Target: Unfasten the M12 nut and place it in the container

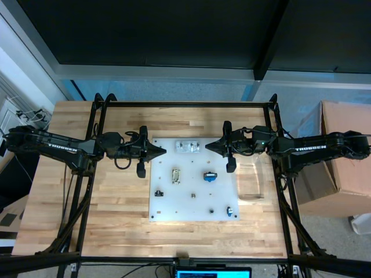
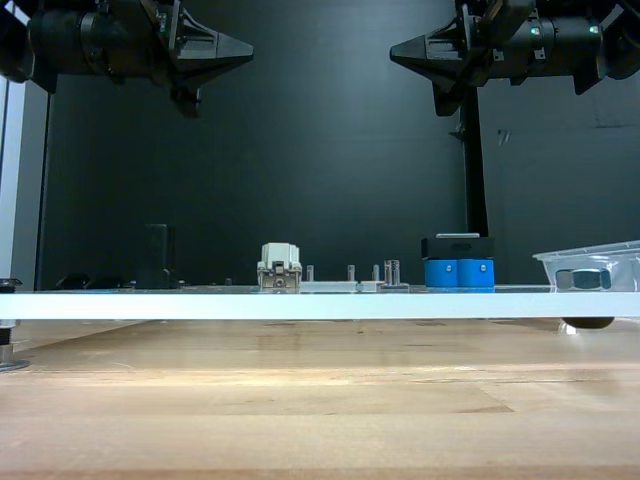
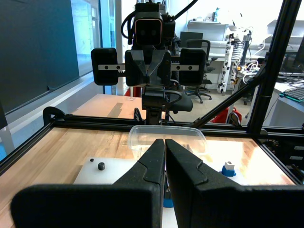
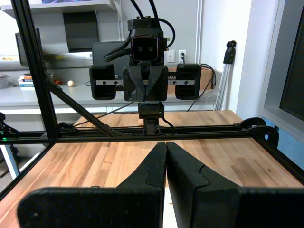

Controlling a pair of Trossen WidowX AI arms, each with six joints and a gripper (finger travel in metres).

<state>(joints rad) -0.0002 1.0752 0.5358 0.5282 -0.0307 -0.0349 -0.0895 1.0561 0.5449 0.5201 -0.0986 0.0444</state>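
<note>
Judging by high + low views, nothing's done yet: M12 nut (image 2: 579,279) sits on its stud at board (image 1: 174,204) near right edge, not in container (image 1: 255,197) (at the right edge). Left gripper (image 1: 162,152) & right gripper (image 1: 208,146) hang high over board's far part, each w/ fingers pressed together. Blue connector (image 1: 210,176) mid-board; approach looks unobstructed.

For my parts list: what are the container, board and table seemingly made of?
Container: clear plastic, probably; the table shows through it. Board: white, matte, likely plastic. Table: wood, planks and grain. Nut shows before the container; on its stud, I cannot tell. Left gripper and right gripper hover above the board's far part, fingers shut.
</note>
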